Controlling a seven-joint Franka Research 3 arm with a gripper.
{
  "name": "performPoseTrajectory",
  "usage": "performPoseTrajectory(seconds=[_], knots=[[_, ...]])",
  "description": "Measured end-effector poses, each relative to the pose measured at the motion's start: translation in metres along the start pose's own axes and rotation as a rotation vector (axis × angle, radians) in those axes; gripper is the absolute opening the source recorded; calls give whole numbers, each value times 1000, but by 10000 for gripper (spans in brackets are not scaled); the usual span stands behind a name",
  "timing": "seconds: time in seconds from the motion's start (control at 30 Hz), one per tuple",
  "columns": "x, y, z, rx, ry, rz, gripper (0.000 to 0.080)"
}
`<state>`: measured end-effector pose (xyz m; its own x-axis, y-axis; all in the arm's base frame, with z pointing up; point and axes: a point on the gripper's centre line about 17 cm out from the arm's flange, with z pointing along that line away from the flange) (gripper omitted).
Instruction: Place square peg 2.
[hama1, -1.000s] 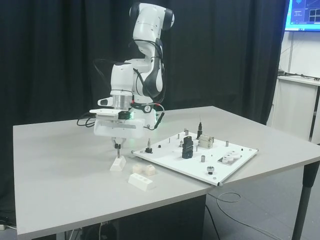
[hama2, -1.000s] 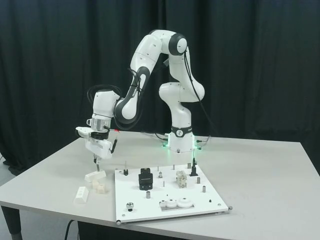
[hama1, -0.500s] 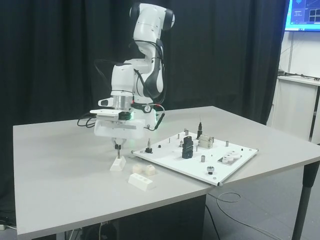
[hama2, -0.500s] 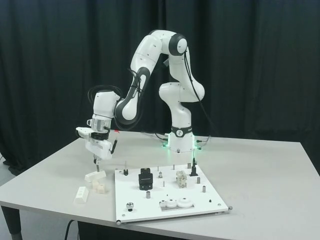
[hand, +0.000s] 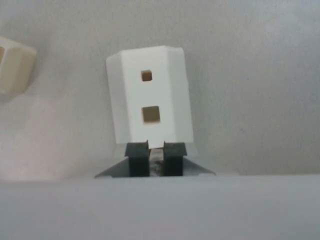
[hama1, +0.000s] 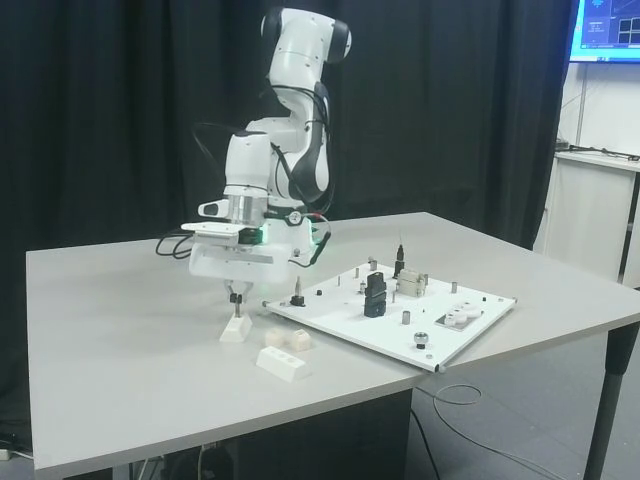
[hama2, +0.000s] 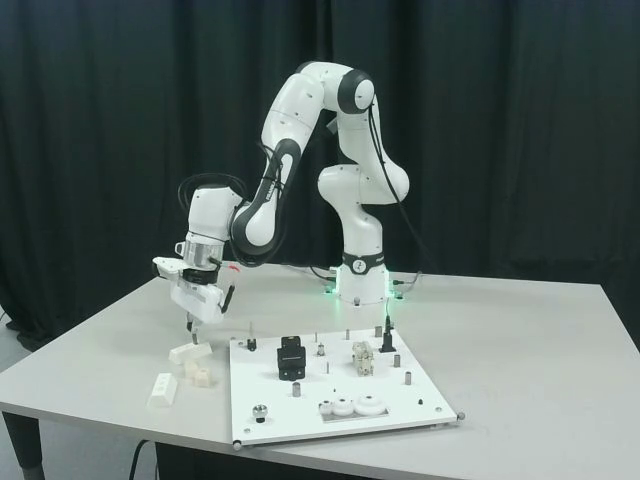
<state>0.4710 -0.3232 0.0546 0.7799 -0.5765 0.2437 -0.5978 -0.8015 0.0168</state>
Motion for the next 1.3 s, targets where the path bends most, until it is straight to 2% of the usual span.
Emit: performPoseTrajectory(seconds=[0.47,0.9,0.93,1.07,1.1,1.3], knots=[[-4,4,15,-19,-15,11,57],[8,-1,11,-8,3,25,57],[8,-2,10,-6,5,25,639],[12,-5,5,2,12,21,639],[12,-5,4,4,13,15,763],[14,-8,-4,22,8,-78,763]])
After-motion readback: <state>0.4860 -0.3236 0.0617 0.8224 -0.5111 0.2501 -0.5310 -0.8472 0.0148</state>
